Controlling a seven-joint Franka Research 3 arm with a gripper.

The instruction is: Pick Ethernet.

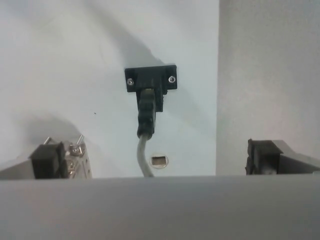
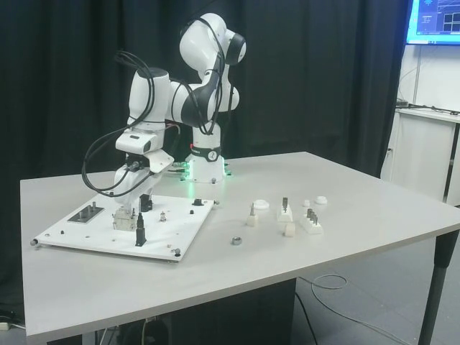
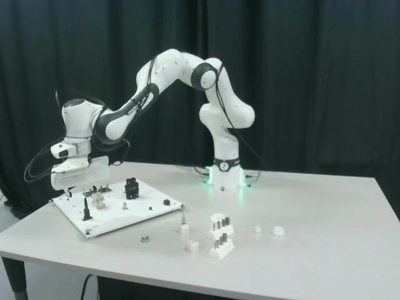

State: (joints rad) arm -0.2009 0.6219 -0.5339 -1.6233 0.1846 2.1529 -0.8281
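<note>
Heads up: your gripper [image 1: 165, 160] hangs above the white board [image 2: 86, 241] with its fingers [image 1: 47, 160] spread wide, nothing between them. The Ethernet plug [image 1: 147, 112] sits right in the middle of the wrist view, seated in its black socket [image 1: 151, 80] on the board, grey cable [image 1: 145, 157] trailing back toward the gripper.

What I'd worry about: that cable runs straight under the approach line, so if you drop down carelessly a finger could land on it instead of the plug body. Also the plug looks slim, so a slightly off-centre closing might only nip one edge and slip. And since it's seated in the socket, pulling at an angle could jam it or tug the whole board.

Containers: none really. The socket holds the plug, and the small white blocks [image 2: 310, 224] on the table [image 2: 359, 194] hold short pins.
</note>
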